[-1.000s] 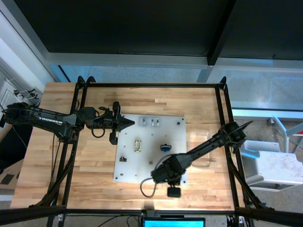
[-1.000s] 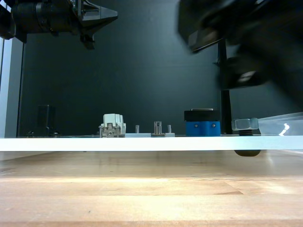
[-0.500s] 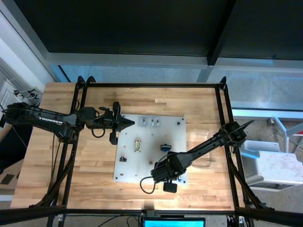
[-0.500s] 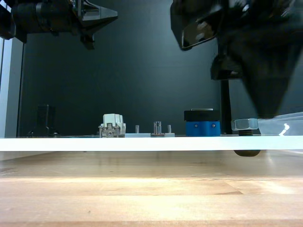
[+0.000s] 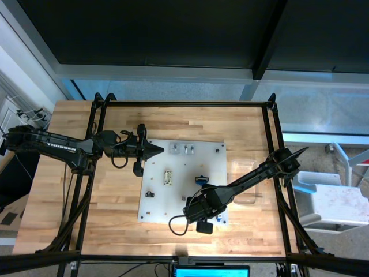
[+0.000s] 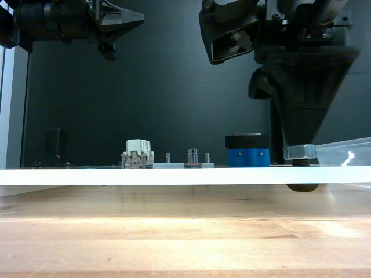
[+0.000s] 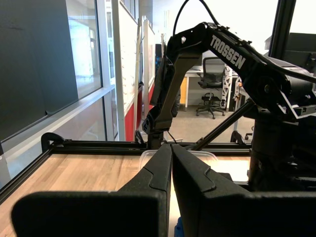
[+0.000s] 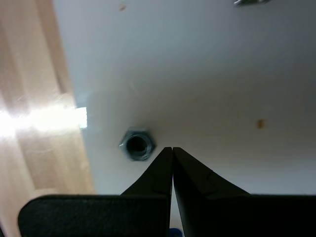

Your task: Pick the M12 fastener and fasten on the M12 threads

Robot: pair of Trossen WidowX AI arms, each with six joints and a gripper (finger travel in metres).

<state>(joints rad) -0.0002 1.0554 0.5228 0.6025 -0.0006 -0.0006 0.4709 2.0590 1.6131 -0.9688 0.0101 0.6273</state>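
The small silver M12 nut [image 6: 299, 152] sits on its short black stud [image 6: 301, 163] at the white board's [image 5: 155, 202] near right edge. From above, the right wrist view shows the nut [image 8: 137, 144] with a dark centre, lying flat on the board. My right gripper [image 6: 297, 143] points straight down just above the nut, shut with nothing between its fingers, and its tip [image 8: 172, 148] is just beside the nut. In the high view the right gripper [image 5: 203, 212] covers the nut. My left gripper [image 5: 162, 150] hovers shut over the board's far left edge.
A clear tray [image 5: 245, 182] lies on the table right of the board. On the board stand a blue block [image 6: 248, 152], a white connector [image 6: 137, 154], a silver post [image 6: 193, 156] and a black post [image 5: 217, 151] at the far right corner.
My right arm swung left over the board's near right corner and settled with its shut fingers pointing down above the nut. The nut and the left arm stayed still.
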